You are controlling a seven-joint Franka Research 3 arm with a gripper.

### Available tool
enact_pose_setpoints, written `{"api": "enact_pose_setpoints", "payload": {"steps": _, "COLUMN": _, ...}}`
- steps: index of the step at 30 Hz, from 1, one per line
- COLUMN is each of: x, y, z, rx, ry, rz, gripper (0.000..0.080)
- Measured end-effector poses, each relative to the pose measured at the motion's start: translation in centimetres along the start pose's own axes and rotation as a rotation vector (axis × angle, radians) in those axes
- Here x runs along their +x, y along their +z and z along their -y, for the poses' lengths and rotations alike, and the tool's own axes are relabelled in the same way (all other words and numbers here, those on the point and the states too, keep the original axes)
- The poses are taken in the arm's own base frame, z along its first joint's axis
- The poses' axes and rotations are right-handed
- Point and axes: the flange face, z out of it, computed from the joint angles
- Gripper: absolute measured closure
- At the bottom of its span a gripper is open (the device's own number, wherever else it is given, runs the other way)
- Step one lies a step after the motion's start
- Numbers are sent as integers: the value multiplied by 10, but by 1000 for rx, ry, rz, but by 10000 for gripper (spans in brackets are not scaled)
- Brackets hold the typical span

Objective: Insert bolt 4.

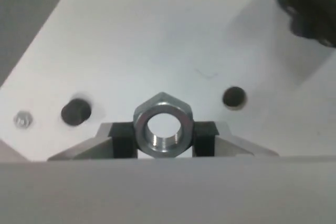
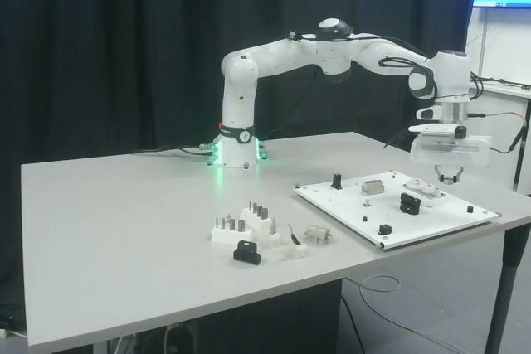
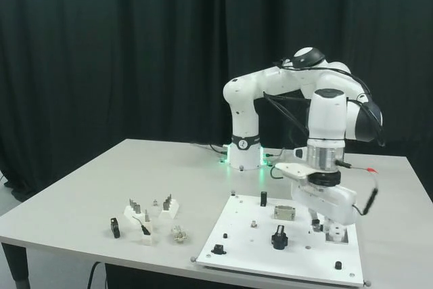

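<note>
I see a grey metal hexagonal bolt head with a hollow threaded bore [image 1: 162, 129] sitting directly between the tips of my end effector [image 1: 163, 139], its open end facing the wrist camera. It hangs just above the white board [image 1: 173, 40], between two dark holes.

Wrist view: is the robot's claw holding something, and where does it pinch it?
Yes. The gripper holds a grey metal bolt, pinched by two opposite sides of its six-sided head.

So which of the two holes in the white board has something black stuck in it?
The hole next to the small nut holds a black plug. The other hole, across the gripper, is open.
</note>
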Motion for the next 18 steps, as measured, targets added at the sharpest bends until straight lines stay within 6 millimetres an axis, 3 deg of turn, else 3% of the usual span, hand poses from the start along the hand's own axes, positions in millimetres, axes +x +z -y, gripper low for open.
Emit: {"api": "enact_pose_setpoints", "payload": {"steps": 18, "x": -27, "y": 21, "z": 11, "rx": -10, "ry": -382, "rz": 44, "gripper": 578}}
